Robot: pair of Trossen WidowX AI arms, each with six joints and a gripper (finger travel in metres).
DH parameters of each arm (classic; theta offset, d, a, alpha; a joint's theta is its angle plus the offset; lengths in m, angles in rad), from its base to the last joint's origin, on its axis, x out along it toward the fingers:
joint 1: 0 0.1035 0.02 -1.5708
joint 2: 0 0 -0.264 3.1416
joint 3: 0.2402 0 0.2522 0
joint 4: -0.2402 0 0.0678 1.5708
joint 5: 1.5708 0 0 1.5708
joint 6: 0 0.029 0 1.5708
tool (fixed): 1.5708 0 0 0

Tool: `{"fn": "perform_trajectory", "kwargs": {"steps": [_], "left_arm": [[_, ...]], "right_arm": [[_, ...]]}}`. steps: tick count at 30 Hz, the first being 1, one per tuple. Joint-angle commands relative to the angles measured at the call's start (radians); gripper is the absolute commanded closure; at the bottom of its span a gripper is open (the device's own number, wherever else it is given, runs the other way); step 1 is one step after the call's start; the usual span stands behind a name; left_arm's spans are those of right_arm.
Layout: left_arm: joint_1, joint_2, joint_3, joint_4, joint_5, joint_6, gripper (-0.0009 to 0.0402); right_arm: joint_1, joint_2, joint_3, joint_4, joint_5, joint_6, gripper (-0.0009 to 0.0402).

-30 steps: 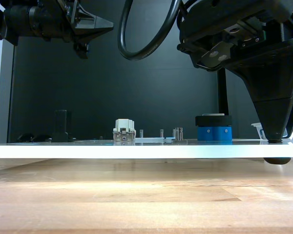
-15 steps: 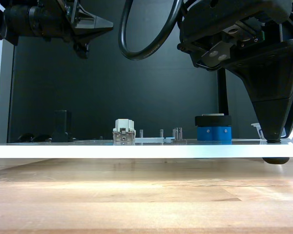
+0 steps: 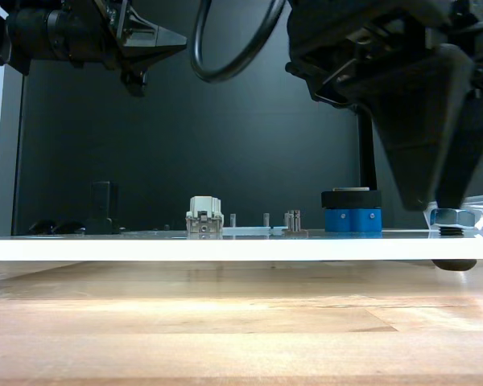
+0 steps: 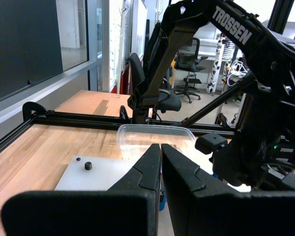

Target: Pick the M12 nut and place it on its threads and fasten

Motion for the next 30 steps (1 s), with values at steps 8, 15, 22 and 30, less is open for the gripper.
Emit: {"fn": "perform_trajectory", "kwargs": {"steps": [8, 15, 22, 30], "left_arm": [[0.0, 0.0, 0.0, 0.0, 0.0, 0.0, 0.0393], [0.0, 0.0, 0.0, 0.0, 0.0, 0.0, 0.0393], [0.0, 0.0, 0.0, 0.0, 0.0, 0.0, 0.0393], [0.0, 0.0, 0.0, 0.0, 0.0, 0.0, 0.0393]], "right_arm": [[-0.006, -0.068, 0.001, -0.034, -0.001, -0.219, 0.0178], [-0.008, -0.115, -0.001, -0.155, -0.032, -0.602, 0.0237], [-0.007, -0.1, -0.033, -0.115, -0.046, -0.79, 0.0401], [-0.006, -0.096, -0.031, -0.017, -0.105, -0.789, 0.039]]}}
